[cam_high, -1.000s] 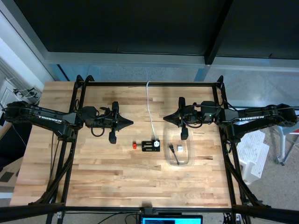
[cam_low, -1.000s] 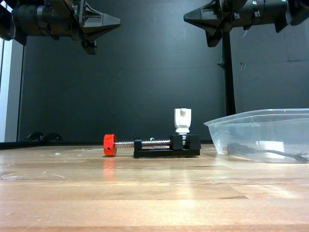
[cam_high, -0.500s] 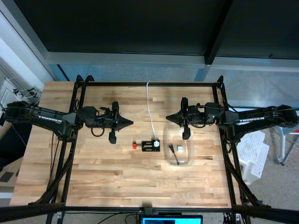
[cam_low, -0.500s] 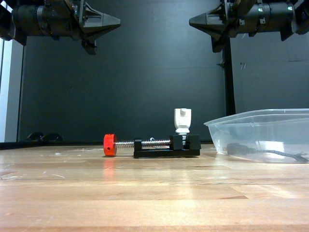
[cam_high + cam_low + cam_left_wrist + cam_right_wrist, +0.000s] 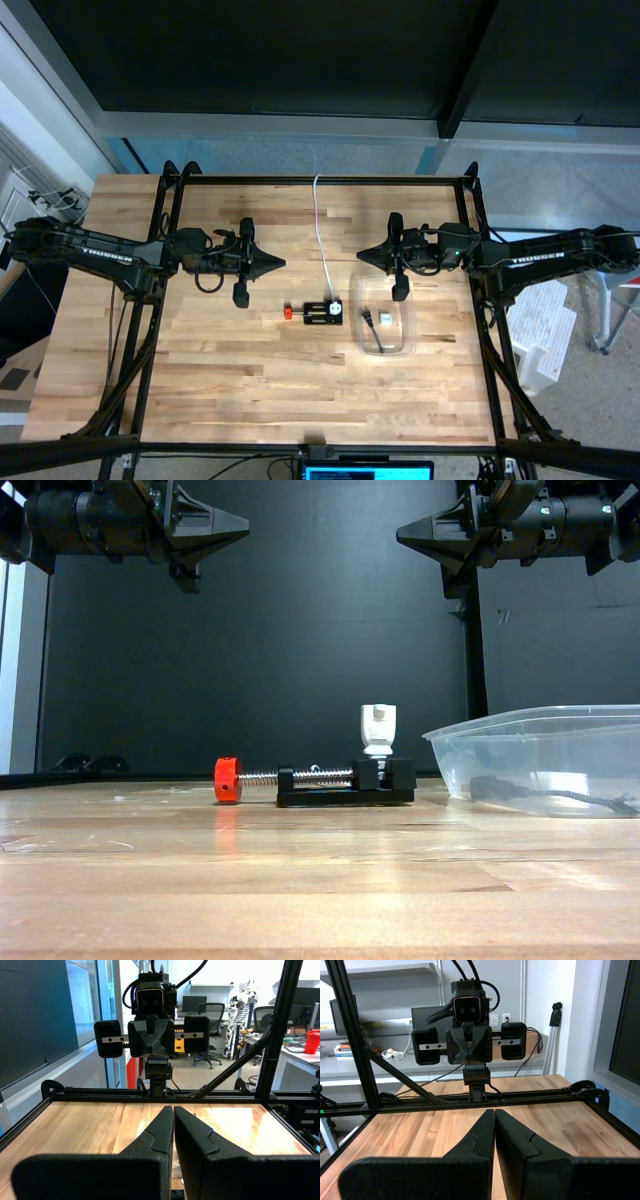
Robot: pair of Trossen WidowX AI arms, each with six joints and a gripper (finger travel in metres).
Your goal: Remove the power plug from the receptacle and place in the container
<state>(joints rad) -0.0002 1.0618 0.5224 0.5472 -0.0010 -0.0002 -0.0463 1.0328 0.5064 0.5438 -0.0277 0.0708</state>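
The power plug (image 5: 369, 320) lies inside the container (image 5: 404, 345), a clear shallow tray right of the receptacle; its black body and cord stub (image 5: 505, 789) show through the container (image 5: 450, 755) wall. The receptacle (image 5: 322, 312) is a black block with a red knob (image 5: 228, 779) and an upright white socket (image 5: 377, 728). My left gripper (image 5: 283, 263) hovers high, left of the receptacle, shut and empty (image 5: 173, 1108). My right gripper (image 5: 358, 255) hovers high behind the container, also shut on nothing (image 5: 494, 1110).
A long white cable (image 5: 322, 235) runs from the receptacle to the table's far edge. A small white-grey cube (image 5: 386, 319) sits in the container beside the plug. A black frame (image 5: 320, 181) borders the wooden table.
My right gripper has drawn back a little to the right, away from the table's middle. The left arm, receptacle, plug and container have not moved.
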